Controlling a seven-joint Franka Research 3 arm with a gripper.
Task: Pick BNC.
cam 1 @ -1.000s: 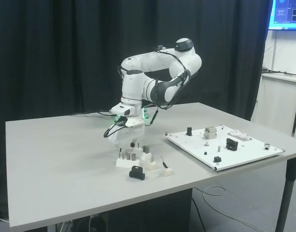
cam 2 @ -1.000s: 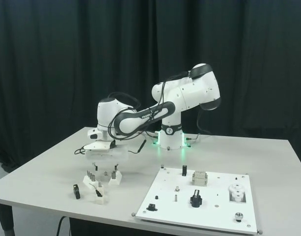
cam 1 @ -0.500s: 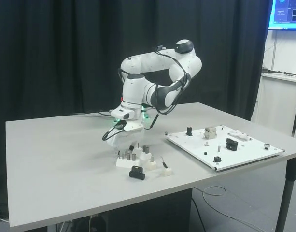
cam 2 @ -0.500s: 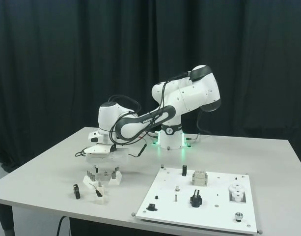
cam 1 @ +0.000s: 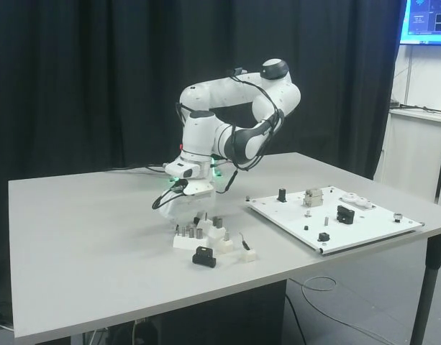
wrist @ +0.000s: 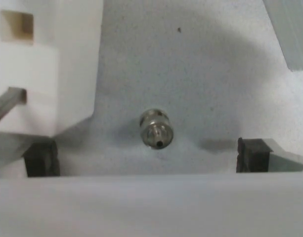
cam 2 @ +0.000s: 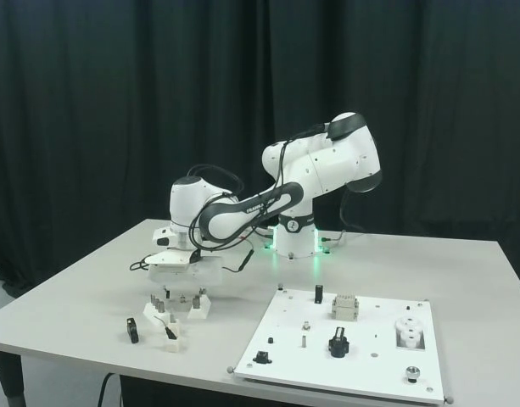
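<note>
The BNC stands upright on the grey tabletop, and in my wrist view I look down on its metal end. It sits between my two black fingertips, one on each side and both apart from it, so my tool is spread and pinches nothing. Just beside the BNC, in the same view, is a white holder with a square hole in its top.

From the first room view, my tool hangs low over a white block that carries several small upright parts, and I cannot tell there which of them is the BNC. In front of the block lies a black part, and next to it a small white piece with a thin pin. My white arm bends over from its base behind, where a green light shows.

Well apart from this group lies a white board with some black and metal parts on it. In the second room view my tool is near the front corner of the tabletop, and black curtains hang behind everything
</note>
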